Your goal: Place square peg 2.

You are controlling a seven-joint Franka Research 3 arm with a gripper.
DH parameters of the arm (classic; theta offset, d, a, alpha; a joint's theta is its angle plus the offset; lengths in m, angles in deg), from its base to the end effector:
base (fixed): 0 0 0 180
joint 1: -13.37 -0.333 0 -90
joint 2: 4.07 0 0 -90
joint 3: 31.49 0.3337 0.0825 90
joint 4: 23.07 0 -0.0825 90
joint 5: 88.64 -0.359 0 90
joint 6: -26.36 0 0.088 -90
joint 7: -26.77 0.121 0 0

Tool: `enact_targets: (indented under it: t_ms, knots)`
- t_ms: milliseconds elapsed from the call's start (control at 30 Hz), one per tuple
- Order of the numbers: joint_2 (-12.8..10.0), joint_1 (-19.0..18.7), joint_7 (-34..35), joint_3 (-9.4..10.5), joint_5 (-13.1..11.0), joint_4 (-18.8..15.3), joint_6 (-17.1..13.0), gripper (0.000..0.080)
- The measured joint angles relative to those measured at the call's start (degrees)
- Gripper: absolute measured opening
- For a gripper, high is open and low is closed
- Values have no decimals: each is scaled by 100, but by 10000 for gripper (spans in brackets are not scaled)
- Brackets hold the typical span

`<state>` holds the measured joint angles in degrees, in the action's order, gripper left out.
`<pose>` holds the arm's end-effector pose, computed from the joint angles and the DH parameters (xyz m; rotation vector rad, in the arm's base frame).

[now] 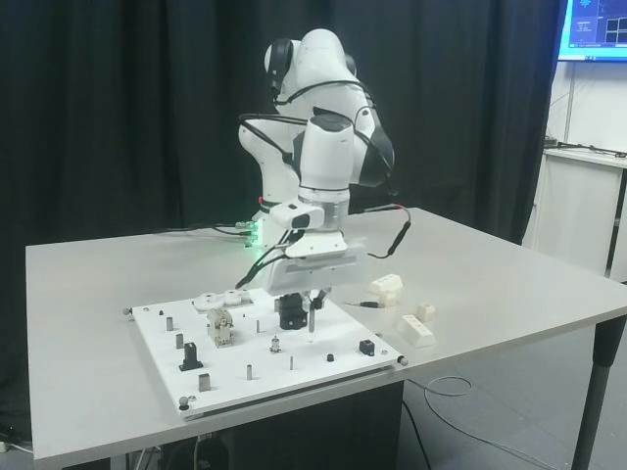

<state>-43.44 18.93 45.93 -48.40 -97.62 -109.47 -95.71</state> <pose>0.6594 -0.2246 0.2841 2.8710 -1.1333 -0.0533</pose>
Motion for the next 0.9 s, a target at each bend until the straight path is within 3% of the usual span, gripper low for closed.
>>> enact_targets:
  t_ms: [900]
  knots:
    - [1,-7,3,-50,0,99,119,64]
